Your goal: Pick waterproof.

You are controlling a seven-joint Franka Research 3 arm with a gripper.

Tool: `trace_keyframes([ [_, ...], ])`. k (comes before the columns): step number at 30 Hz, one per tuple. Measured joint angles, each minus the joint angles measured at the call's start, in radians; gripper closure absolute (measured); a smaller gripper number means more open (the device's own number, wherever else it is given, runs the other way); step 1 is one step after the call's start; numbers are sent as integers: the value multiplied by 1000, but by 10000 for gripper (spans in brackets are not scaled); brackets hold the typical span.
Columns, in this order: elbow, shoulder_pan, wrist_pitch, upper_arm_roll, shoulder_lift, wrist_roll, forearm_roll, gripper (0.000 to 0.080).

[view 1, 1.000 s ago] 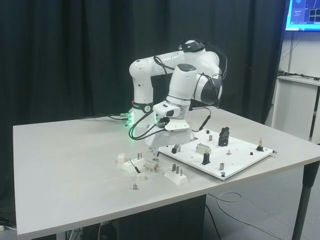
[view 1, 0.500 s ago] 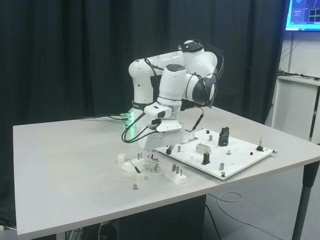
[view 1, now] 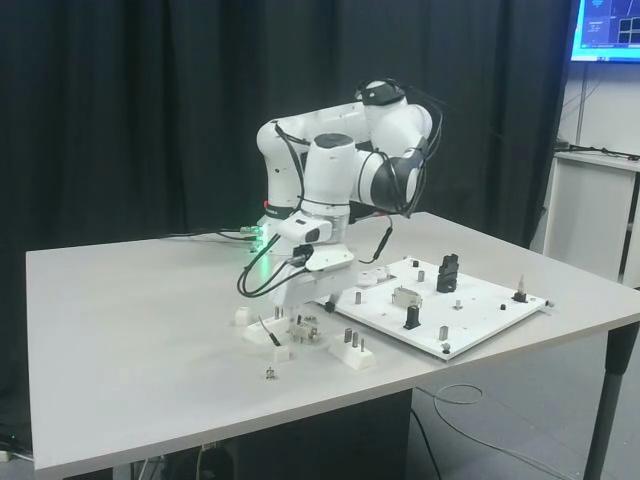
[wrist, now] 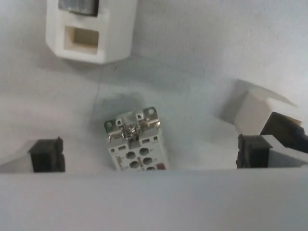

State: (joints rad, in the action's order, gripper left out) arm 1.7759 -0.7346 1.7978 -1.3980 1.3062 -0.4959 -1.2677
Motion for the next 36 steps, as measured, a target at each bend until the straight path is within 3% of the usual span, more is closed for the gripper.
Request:
trace_keyframes([
  [36,65,1,46,46,8,-62,-62,3],
])
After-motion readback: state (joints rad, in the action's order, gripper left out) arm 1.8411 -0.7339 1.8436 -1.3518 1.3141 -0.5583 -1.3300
